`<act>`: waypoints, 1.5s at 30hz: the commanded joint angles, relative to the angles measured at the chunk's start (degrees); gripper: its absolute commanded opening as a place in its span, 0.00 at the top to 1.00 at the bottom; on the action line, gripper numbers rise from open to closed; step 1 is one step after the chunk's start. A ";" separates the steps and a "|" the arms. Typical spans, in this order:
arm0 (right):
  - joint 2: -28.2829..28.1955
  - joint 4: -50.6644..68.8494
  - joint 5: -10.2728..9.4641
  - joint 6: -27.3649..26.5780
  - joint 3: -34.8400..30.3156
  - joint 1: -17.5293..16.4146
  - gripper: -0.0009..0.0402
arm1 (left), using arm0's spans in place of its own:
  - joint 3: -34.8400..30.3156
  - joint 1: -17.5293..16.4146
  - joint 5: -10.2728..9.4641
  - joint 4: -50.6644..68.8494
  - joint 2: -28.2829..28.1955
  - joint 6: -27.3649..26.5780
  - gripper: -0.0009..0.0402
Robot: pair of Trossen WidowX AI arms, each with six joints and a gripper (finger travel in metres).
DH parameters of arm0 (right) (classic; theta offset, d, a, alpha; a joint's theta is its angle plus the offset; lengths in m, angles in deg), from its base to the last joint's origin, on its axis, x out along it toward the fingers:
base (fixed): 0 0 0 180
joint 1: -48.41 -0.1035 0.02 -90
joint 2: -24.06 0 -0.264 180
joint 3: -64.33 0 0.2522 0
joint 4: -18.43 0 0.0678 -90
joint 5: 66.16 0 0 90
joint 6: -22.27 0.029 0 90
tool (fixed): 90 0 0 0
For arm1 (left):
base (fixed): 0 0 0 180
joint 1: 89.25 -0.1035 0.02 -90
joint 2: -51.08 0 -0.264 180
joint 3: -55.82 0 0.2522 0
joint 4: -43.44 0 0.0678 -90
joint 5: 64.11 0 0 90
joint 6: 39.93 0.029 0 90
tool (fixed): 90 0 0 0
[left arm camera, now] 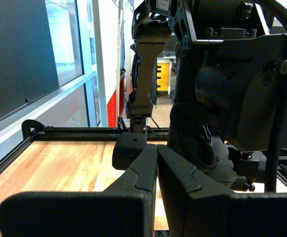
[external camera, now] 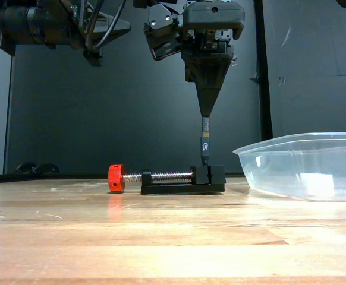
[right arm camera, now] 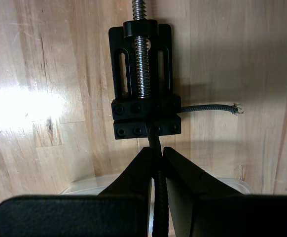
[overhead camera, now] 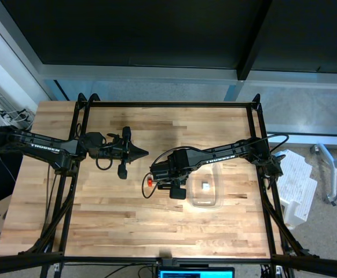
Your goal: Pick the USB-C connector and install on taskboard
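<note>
The taskboard (external camera: 182,181) is a small black block with a spring screw and an orange-red knob (external camera: 116,178), lying on the table. My right gripper (external camera: 204,113) points straight down over its end away from the knob. It is shut on the USB-C connector (external camera: 205,142), which hangs upright with its lower tip meeting the block's top. In the right wrist view the fingers (right arm camera: 138,165) pinch the black plug (right arm camera: 156,148) right at the block (right arm camera: 142,84). My left gripper (overhead camera: 140,152) hovers to the left, shut and holding nothing (left arm camera: 157,168).
A clear plastic tray (overhead camera: 215,200) sits just right of the block and holds a small whitish square piece (overhead camera: 205,186). A short braided wire (right arm camera: 207,108) lies on the wood beside the block. A black frame (overhead camera: 168,105) rims the table.
</note>
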 commanded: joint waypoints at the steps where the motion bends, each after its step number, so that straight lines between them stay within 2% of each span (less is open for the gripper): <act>1: 0.00 -0.39 -0.09 -0.26 0.09 -0.02 0.98 | -0.02 0.00 0.00 -0.02 0.00 0.00 0.98; 21: 0.00 -0.81 -0.02 -1.27 0.31 0.00 0.98 | -0.02 0.00 0.02 -0.02 0.00 0.00 0.98; 32: 0.00 -4.74 -0.28 -2.25 4.33 0.11 0.98 | -0.02 0.00 0.02 -0.02 0.00 0.00 0.98; 45: 0.37 -4.44 -0.28 -2.25 4.33 0.11 0.98 | -0.02 0.00 0.02 -0.02 0.00 0.00 0.98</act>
